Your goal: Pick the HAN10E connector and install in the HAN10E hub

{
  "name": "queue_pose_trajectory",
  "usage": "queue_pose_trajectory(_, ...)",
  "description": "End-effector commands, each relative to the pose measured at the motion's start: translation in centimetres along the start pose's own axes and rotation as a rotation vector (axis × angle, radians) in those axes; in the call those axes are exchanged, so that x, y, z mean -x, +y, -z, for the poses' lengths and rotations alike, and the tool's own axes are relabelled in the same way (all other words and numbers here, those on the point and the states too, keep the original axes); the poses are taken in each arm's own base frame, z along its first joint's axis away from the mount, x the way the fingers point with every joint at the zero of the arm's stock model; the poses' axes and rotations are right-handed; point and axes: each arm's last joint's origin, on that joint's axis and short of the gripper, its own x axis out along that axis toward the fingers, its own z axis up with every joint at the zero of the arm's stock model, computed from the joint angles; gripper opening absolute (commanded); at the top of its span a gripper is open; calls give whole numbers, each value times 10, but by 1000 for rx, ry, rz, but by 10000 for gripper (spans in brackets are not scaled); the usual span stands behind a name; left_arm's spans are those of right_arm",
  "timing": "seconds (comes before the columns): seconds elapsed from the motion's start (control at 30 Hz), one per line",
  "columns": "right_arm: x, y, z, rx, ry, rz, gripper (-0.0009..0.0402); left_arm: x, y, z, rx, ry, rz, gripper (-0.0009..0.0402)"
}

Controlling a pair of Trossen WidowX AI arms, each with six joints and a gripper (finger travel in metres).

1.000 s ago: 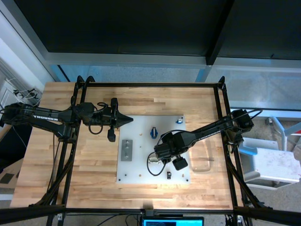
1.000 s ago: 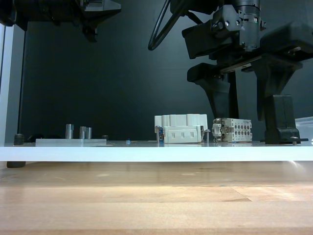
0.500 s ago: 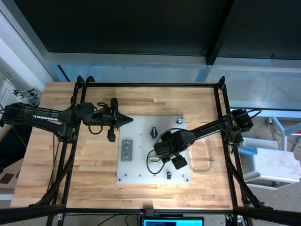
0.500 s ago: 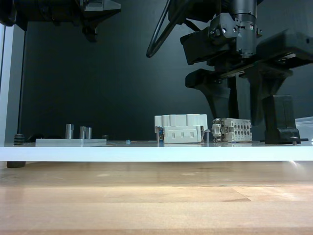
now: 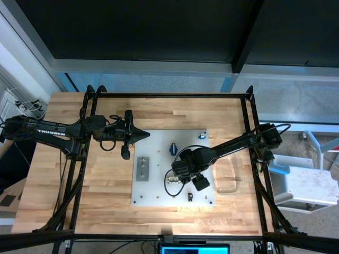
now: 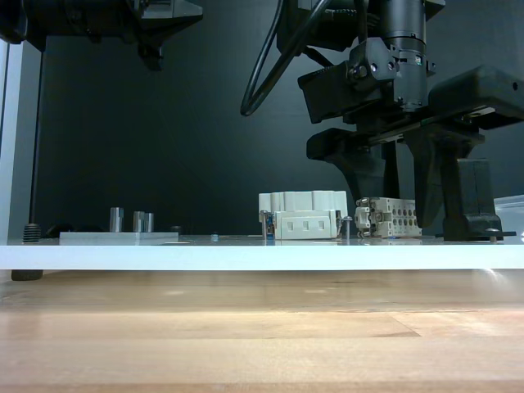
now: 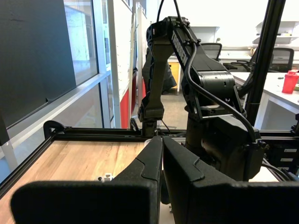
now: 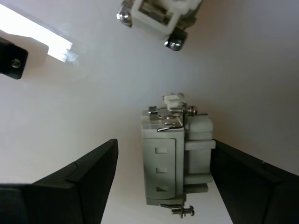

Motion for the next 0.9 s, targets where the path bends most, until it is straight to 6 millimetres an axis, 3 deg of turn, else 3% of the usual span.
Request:
queue_pose_trajectory(0.03, -1, 0, 1, -1, 6, 0, 237, 0, 0, 0, 0, 0, 0, 0)
queue_pose_trajectory(0.57, 5, 0, 5, 6, 16, 7, 83, 0, 0, 0, 0, 0, 0, 0)
queue_pose_trajectory(0.9, 57, -5, 4, -71, -27, 7, 54, 0, 0, 0, 0, 0, 0, 0)
